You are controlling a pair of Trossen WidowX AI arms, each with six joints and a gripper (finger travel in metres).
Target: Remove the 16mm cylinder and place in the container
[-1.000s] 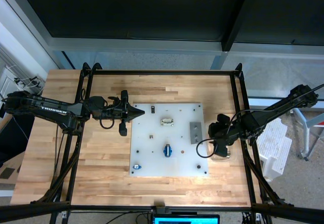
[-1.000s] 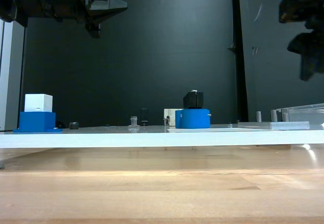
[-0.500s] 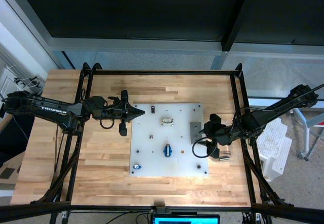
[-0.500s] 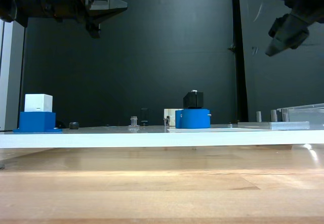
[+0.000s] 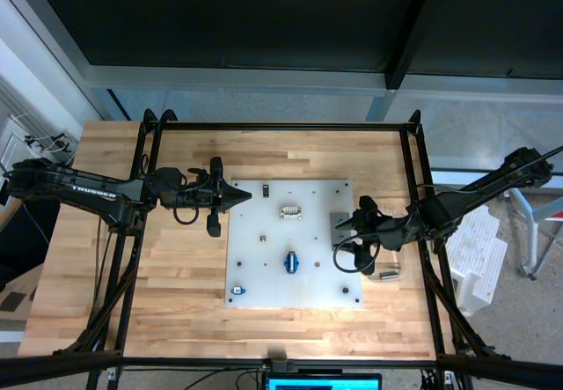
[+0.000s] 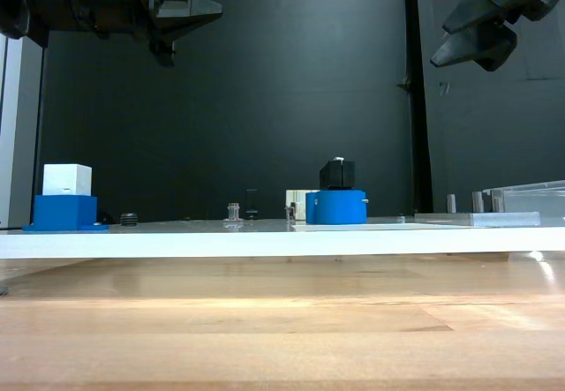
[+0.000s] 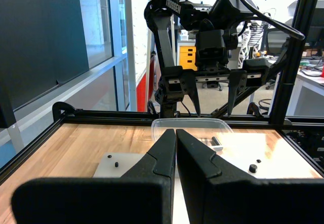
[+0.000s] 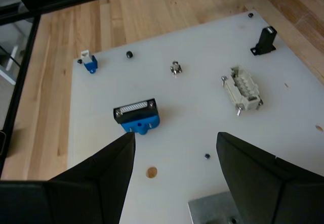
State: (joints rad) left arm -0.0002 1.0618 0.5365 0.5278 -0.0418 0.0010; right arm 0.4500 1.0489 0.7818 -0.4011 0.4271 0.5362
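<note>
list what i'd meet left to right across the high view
left gripper, shut, over left edge of the board → blue connector → right gripper, open, over its right edge → 16mm cylinder in the container

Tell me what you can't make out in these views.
Low view: the container is cut by the frame edge; the 16mm cylinder does not show there.
Right wrist view: the open right gripper, over the board's right side, hides most of the grey block.
Left wrist view: the shut left gripper, parked by the board's left edge, hides the near board.

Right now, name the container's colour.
Container clear, left wrist view. Left gripper, right gripper: above board edges.
</note>
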